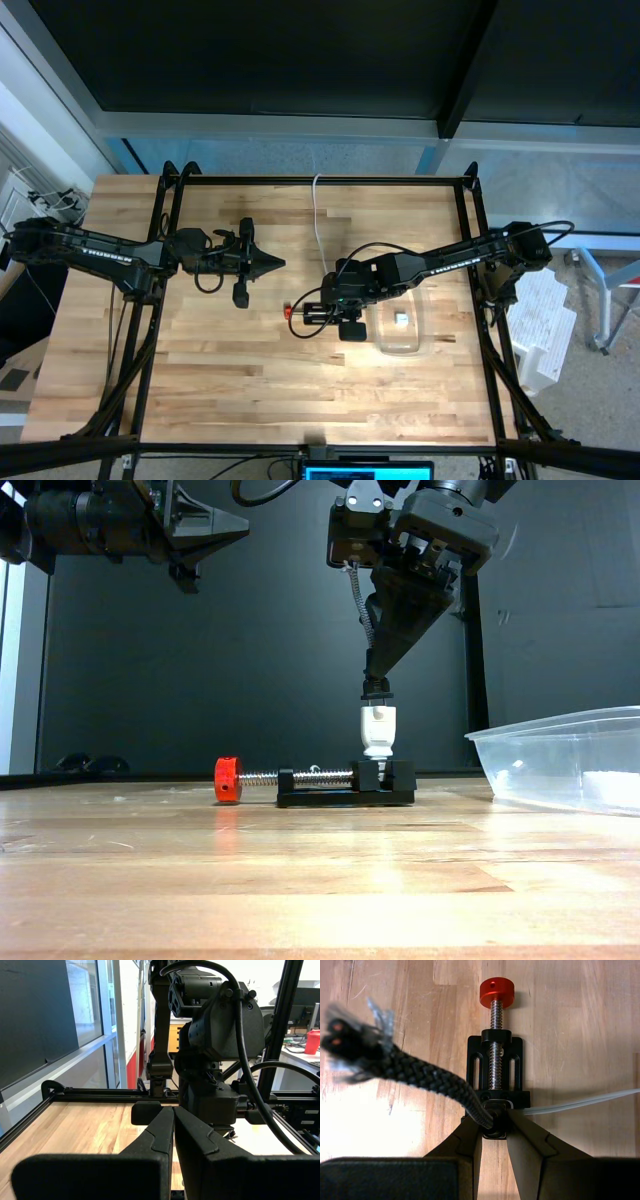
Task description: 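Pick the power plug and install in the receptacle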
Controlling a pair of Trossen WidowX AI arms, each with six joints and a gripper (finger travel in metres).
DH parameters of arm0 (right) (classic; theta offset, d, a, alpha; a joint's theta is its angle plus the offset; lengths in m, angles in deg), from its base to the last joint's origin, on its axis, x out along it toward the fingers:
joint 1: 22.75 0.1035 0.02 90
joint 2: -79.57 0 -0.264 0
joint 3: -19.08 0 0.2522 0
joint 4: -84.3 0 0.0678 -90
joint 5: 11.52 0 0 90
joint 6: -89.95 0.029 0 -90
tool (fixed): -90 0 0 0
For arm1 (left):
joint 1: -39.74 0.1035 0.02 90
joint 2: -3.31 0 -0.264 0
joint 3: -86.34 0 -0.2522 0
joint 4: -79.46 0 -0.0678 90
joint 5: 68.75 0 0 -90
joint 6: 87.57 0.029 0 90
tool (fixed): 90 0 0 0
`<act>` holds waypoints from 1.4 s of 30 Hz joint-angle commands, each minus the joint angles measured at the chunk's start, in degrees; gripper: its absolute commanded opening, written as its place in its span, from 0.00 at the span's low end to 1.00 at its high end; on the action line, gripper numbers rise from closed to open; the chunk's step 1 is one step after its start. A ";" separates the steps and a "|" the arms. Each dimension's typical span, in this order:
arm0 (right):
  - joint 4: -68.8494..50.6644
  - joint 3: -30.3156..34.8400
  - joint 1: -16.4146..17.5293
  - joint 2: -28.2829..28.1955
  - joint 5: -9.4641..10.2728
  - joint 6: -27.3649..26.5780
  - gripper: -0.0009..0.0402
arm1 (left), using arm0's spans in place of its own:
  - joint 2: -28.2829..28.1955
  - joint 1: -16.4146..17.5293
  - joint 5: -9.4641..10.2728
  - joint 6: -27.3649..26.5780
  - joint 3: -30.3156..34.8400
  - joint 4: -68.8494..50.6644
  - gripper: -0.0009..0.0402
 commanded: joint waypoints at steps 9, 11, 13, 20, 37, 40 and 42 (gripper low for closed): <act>2.71 -4.20 -0.39 0.48 -0.22 0.20 0.02 | 0.00 0.00 -0.02 0.02 0.00 0.02 0.02; 2.82 -4.42 -0.70 0.66 -0.24 0.15 0.02 | 0.00 0.02 -0.02 0.02 0.00 0.02 0.02; 3.37 -4.85 -1.05 0.98 -0.24 0.15 0.02 | 0.00 0.00 -0.02 0.02 0.00 0.04 0.02; 6.67 -9.07 -1.31 4.17 -0.26 0.59 0.02 | 0.00 0.00 -0.02 0.02 0.00 0.04 0.02; 12.22 -12.68 -1.29 6.58 -0.24 0.66 0.02 | 0.00 0.02 -0.02 0.02 0.00 0.04 0.02; 12.04 -12.20 -1.29 6.58 -0.24 0.63 0.02 | 0.00 0.02 -0.02 0.02 0.00 0.04 0.02; 11.76 -11.85 -1.29 6.58 -0.24 0.63 0.02 | 0.00 0.02 0.00 0.02 0.00 0.04 0.02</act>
